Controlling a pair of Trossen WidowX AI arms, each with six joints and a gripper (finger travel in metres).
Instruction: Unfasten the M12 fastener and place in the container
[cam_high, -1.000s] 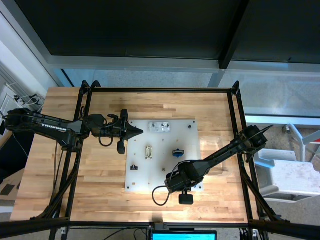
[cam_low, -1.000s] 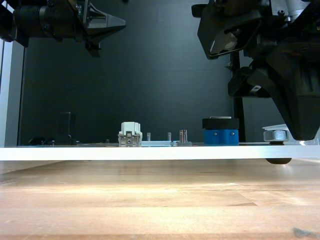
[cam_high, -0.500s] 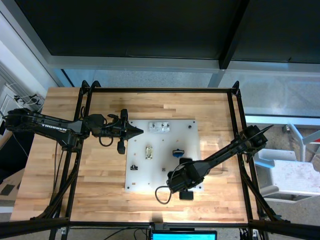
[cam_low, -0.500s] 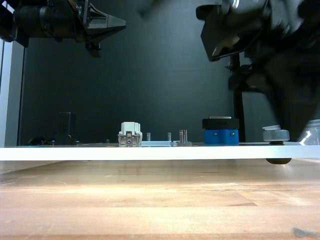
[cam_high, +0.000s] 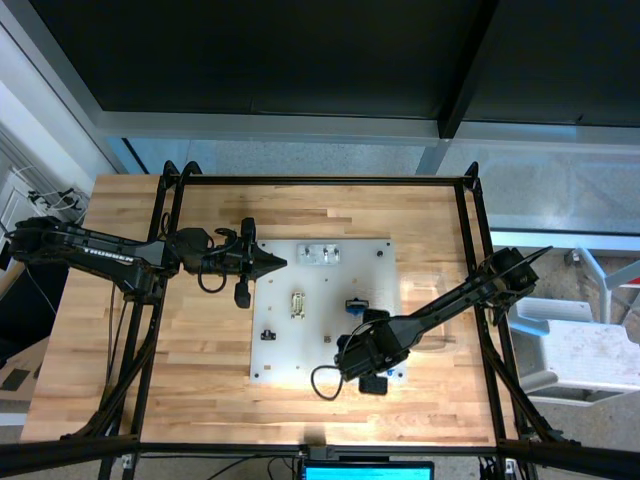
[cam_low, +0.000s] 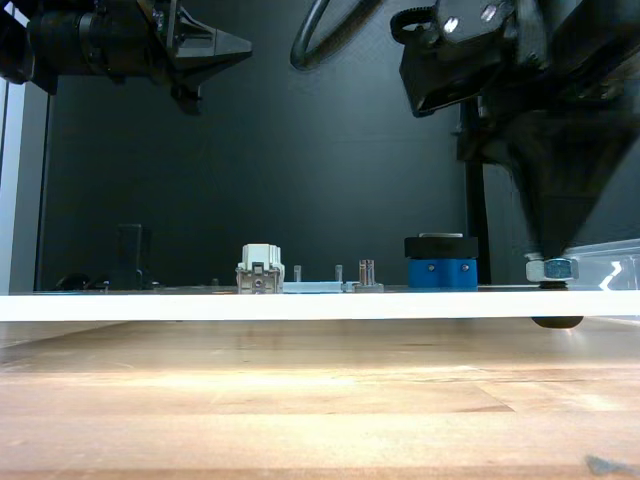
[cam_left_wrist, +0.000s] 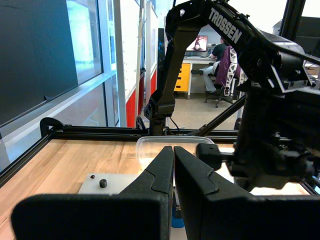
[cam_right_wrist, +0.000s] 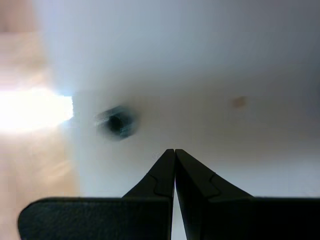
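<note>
The silver M12 nut (cam_low: 552, 269) sits on its stud at the white board's (cam_high: 300, 350) near right edge. In the right wrist view the nut (cam_right_wrist: 117, 123) is a blurred spot beside the fingers, not between them. My right gripper (cam_low: 545, 255) points down with its tip just above the nut, shut (cam_right_wrist: 174, 151) with nothing in it. In the high view the right gripper (cam_high: 378, 352) covers the nut. The clear container (cam_high: 432, 312) lies right of the board and looks empty. My left gripper (cam_high: 280, 263) hangs shut (cam_left_wrist: 173, 148) over the board's far left edge.
A blue block (cam_high: 356, 304) with a black cap, a grey-white connector (cam_high: 297, 303) and a silver post (cam_low: 366, 272) stand mid-board. A black post (cam_high: 380, 252) stands at the far right corner. A black frame (cam_high: 320, 181) runs around the table.
The right wrist has turned and its gripper has drawn up and slightly away, so the tip now stands above the nut instead of around it. The nut stays on its stud. The left arm has not moved.
</note>
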